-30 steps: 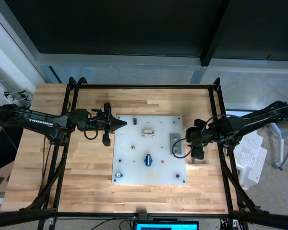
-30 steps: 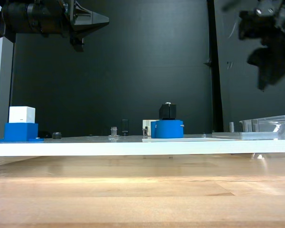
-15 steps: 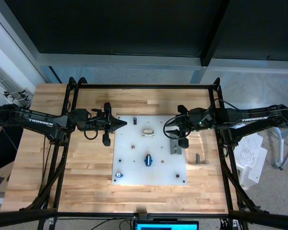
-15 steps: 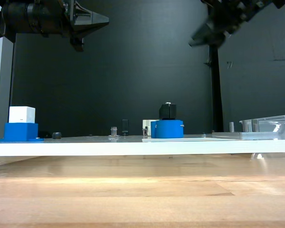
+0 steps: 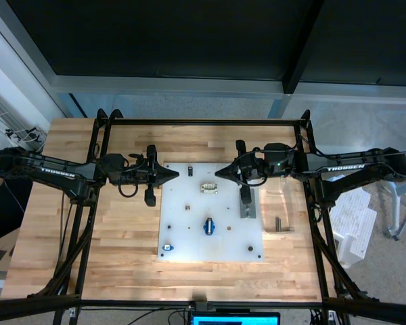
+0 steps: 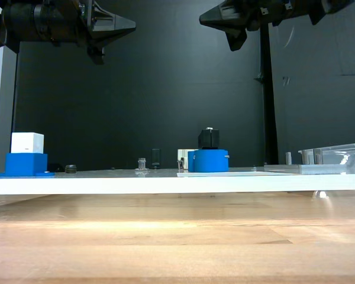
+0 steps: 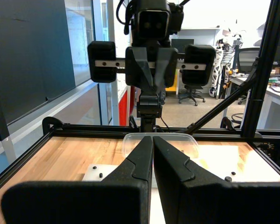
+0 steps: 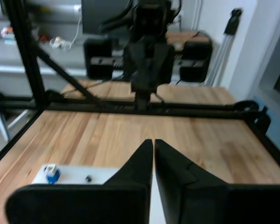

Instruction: Remove the 16mm cylinder and place in the container

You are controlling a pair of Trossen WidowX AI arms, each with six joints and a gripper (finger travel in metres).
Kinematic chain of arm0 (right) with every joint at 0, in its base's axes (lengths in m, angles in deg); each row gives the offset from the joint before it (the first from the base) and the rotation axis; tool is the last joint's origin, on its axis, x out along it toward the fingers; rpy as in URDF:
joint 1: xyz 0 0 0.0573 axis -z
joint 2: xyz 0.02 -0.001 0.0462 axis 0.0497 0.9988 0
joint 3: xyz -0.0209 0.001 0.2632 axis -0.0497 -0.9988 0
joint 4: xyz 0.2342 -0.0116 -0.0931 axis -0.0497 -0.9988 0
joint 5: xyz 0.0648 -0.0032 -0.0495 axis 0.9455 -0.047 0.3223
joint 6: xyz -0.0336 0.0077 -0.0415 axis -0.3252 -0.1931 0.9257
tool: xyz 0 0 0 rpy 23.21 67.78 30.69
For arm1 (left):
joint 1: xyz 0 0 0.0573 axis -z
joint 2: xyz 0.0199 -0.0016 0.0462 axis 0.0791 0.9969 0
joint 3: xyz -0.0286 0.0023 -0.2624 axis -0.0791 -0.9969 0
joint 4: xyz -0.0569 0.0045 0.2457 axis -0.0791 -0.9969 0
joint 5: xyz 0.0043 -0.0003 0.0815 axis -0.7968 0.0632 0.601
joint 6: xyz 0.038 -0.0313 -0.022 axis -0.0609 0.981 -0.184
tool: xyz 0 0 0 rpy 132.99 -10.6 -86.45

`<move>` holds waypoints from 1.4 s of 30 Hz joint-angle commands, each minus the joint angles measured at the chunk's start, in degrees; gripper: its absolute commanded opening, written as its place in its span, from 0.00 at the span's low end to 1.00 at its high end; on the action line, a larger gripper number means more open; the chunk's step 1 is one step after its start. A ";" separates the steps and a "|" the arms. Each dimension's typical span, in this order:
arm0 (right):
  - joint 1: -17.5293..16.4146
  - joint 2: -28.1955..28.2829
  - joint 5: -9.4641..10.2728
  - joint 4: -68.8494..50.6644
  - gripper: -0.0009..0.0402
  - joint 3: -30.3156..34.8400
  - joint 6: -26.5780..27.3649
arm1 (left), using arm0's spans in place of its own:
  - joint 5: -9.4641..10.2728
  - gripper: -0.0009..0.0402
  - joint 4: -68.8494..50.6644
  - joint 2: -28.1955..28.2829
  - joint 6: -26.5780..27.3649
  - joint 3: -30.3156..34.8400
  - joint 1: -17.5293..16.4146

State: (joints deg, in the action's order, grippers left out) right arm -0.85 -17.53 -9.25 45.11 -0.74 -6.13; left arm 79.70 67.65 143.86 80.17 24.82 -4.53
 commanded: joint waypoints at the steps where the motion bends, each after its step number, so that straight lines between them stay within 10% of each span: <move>1: 1.27 0.00 0.35 4.57 0.03 -1.88 -1.70 | 0.00 0.02 0.02 0.00 0.00 0.00 -0.02; 42: 0.72 0.00 -0.15 24.63 0.02 -12.87 -3.87 | 0.00 0.02 0.00 0.00 0.00 0.00 -0.02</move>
State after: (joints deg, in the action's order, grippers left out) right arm -0.10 -17.53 -9.27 69.72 -13.64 -9.93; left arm 79.72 67.65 143.86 80.17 24.82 -4.53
